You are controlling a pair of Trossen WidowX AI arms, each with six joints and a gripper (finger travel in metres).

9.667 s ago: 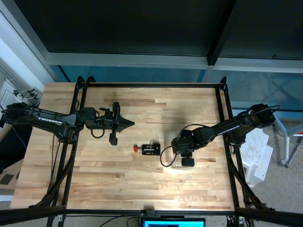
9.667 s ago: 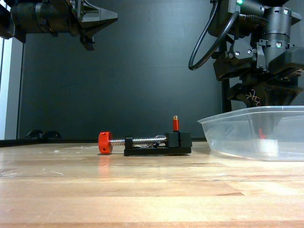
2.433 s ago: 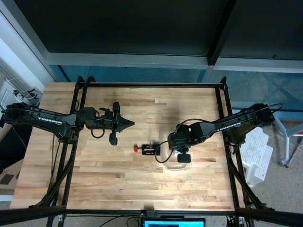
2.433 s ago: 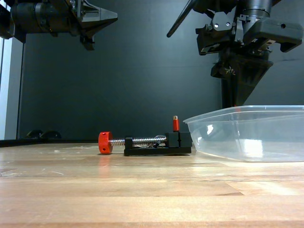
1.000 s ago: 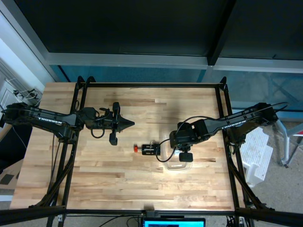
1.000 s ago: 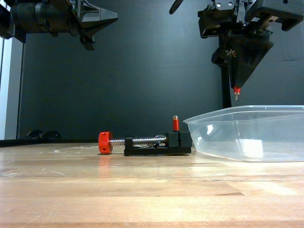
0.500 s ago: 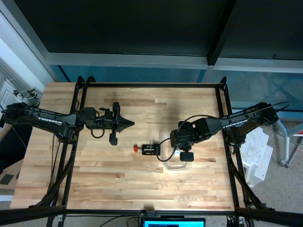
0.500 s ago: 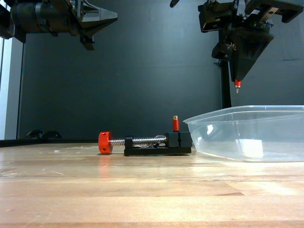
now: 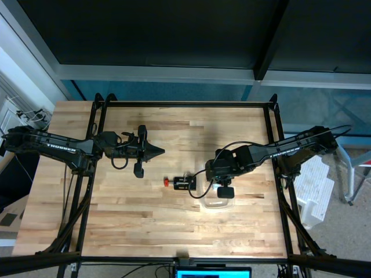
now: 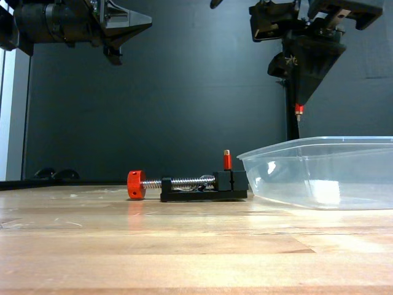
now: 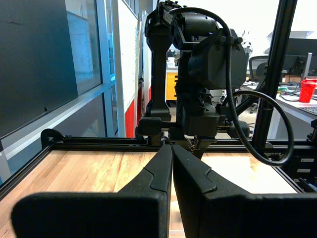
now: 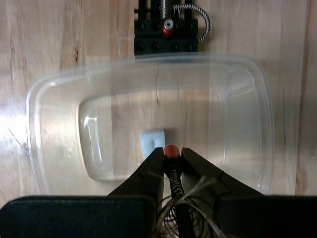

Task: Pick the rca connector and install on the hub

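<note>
The right hand [image 10: 298, 101] pinches the rca connector [image 10: 298, 111] upright, pin down, above the tray [image 10: 319, 178] beside the hub [image 10: 202, 186]. The left hand [image 10: 146, 21], pressed together, hangs far left.

Matte black left gripper [image 10: 147, 21] and right gripper [image 10: 298, 102], looped black cables, tapered jaws.

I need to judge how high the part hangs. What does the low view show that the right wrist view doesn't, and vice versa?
Low view only: the right claw, shut on the connector, hangs clear above the tray rim; the left claw sits high at the left; the red knob of the hub shows. Right wrist view only: the tray's full outline from above, with the connector over its middle and the hub's red post end-on. Both: right claw, connector, tray, hub.
</note>
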